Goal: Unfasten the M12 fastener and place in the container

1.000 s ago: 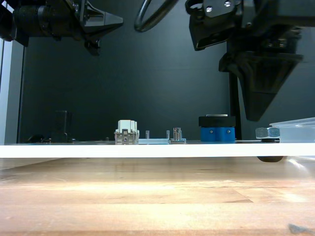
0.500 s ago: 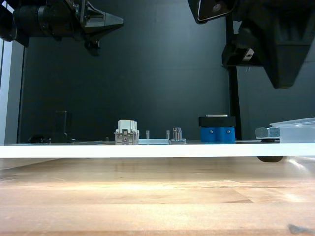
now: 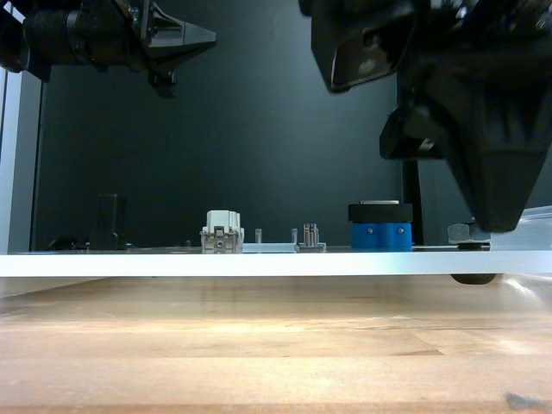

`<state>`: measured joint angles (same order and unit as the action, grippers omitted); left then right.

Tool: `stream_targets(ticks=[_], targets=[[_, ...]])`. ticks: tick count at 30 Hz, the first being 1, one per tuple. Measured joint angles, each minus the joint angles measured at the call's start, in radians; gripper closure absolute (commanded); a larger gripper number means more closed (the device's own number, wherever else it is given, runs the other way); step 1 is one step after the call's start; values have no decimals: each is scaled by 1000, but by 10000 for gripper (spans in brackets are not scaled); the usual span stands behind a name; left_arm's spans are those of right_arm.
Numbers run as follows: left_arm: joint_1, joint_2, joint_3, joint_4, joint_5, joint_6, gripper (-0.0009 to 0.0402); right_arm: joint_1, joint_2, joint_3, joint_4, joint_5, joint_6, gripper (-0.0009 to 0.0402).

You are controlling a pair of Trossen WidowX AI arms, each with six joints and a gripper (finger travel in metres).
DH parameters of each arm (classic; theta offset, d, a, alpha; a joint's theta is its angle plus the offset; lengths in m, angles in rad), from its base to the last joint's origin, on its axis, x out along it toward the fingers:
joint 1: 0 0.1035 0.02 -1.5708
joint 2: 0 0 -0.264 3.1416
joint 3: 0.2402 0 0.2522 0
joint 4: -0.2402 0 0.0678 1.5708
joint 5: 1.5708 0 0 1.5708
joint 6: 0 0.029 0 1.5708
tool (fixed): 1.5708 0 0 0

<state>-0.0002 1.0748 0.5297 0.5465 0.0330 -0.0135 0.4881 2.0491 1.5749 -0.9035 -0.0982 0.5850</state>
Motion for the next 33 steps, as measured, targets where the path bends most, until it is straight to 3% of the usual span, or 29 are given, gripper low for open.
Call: stream_targets(ticks=[15,30,31,32,33], targets=[[0,0,0,0,0,0,393,2,1,-2,-46,49,1,393],[0,0,0,0,0,0,393,1,1,-2,-61,57,2,393],[0,0,0,0,0,0,393,0,0,-2,-71,74,6,393],[0,0,0,0,0,0,393,1,-2,-2,-94,117,24,393],[0,0,0,0,0,0,393,3,-3,-2,-124,188,56,393]])
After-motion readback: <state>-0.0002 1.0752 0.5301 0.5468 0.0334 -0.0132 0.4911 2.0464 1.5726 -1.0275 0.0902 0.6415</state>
